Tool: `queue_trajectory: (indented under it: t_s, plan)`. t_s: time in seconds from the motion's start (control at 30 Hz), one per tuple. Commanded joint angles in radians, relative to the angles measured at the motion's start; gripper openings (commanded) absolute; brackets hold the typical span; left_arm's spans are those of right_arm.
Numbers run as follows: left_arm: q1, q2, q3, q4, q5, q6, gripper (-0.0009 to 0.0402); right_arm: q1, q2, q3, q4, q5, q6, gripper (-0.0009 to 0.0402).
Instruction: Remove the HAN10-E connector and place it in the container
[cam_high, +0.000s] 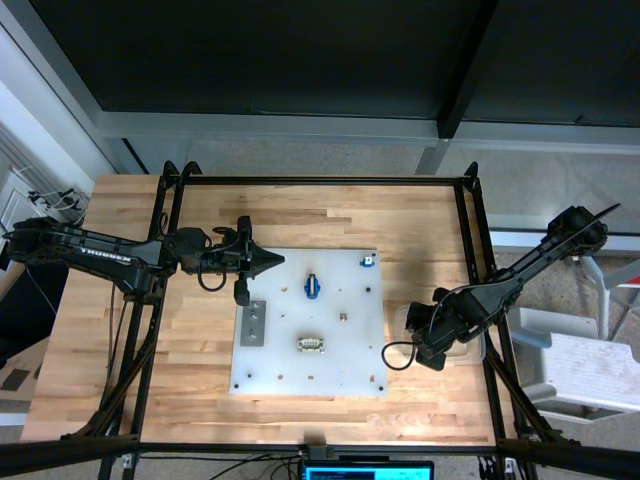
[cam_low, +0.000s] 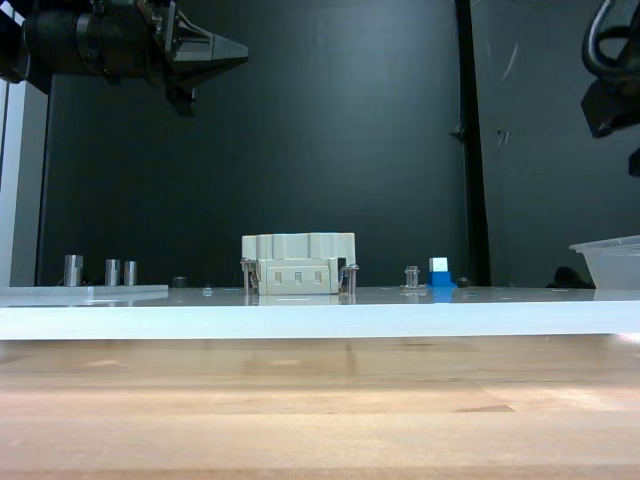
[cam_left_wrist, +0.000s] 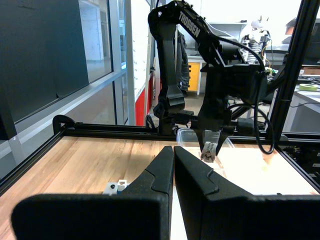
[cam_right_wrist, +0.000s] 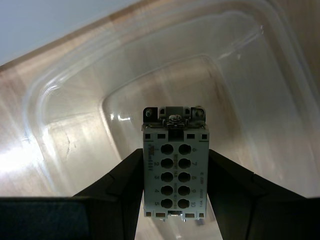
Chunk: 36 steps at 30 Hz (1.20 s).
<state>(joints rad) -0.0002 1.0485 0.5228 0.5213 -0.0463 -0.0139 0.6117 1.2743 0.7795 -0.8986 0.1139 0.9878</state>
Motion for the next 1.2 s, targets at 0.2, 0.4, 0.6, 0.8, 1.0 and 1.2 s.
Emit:
queue_trajectory:
  t_s: [0.2, 0.4, 0.6, 0.8, 1.0, 1.2]
  plan:
    - [0.0, 0.0, 0.0, 0.0, 0.0, 0.0, 0.0, 0.004, 0.001, -0.044, 0.046, -0.001, 0.003, 0.002]
    - [0.0, 0.0, 0.0, 0.0, 0.0, 0.0, 0.0, 0.004, 0.001, -0.053, 0.047, 0.0, 0.002, 0.0021]
    - [0.0, 0.0, 0.0, 0.0, 0.0, 0.0, 0.0, 0.005, 0.001, -0.057, 0.058, 0.001, -0.001, 0.0057]
    - [0.0, 0.0, 0.0, 0.0, 0.0, 0.0, 0.0, 0.005, 0.001, -0.057, 0.084, 0.01, -0.001, 0.0143]
    - [0.0, 0.0, 0.0, 0.0, 0.0, 0.0, 0.0, 0.005, 0.001, -0.057, 0.089, 0.011, -0.001, 0.0232]
    - [0.0, 0.0, 0.0, 0.0, 0.0, 0.0, 0.0, 0.005, 0.001, -0.057, 0.093, 0.018, 0.0, 0.0288]
